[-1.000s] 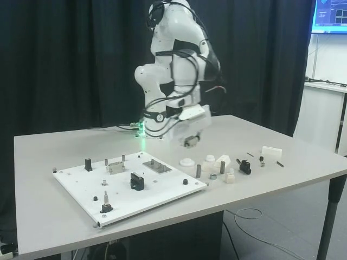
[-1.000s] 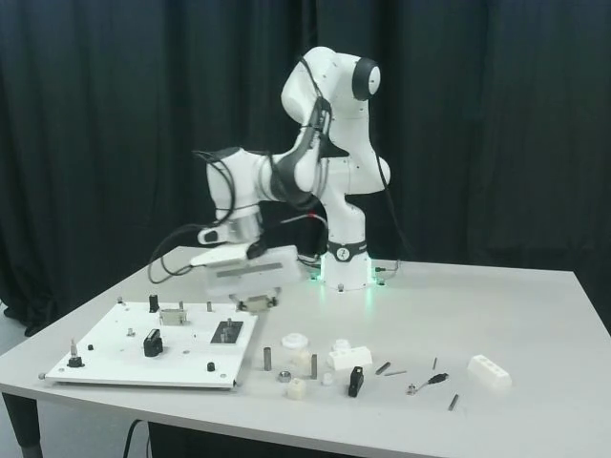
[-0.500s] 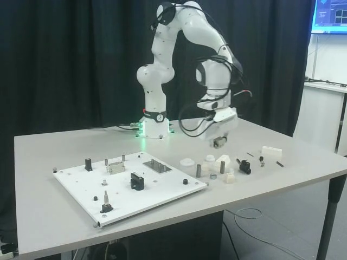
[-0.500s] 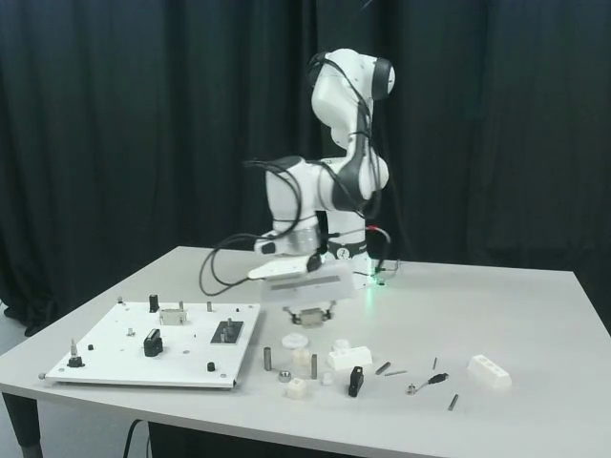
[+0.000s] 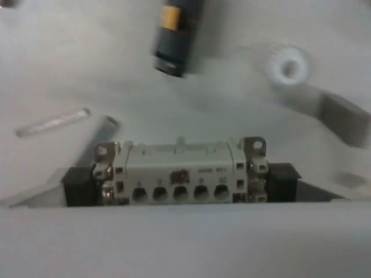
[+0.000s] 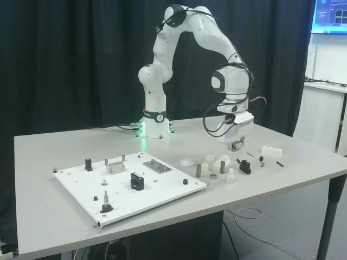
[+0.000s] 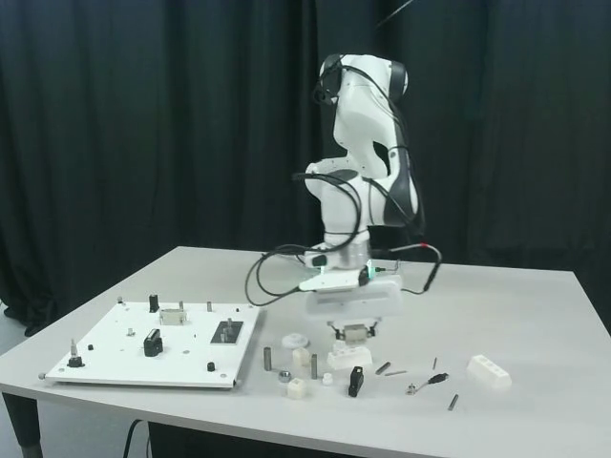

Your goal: Place waterproof.

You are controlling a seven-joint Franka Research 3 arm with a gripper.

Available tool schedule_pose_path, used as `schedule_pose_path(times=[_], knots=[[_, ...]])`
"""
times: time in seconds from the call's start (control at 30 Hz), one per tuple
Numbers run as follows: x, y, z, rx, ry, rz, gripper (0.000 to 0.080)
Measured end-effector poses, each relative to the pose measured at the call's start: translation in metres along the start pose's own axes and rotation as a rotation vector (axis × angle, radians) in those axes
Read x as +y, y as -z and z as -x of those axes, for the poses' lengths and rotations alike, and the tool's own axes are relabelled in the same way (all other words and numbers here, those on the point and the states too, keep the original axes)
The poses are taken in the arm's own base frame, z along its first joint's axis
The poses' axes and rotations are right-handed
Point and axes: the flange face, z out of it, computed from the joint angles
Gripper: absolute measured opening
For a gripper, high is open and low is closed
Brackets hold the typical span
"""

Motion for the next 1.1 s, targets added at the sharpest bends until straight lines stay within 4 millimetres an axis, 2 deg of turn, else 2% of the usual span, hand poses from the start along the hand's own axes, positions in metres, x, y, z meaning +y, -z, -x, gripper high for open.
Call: schedule_pose_path(times=[0.23, 0.53, 1.1], knots=[[-0.025, -0.017, 0.019, 0.03, 0.009, 0.0, 0.0619], [-0.045, -0.035, 0.035, 0.052, 0.025, -0.004, 0.0619], [-0.074, -0.056, 0.037, 0.056, 0.042, 0.006, 0.0619]])
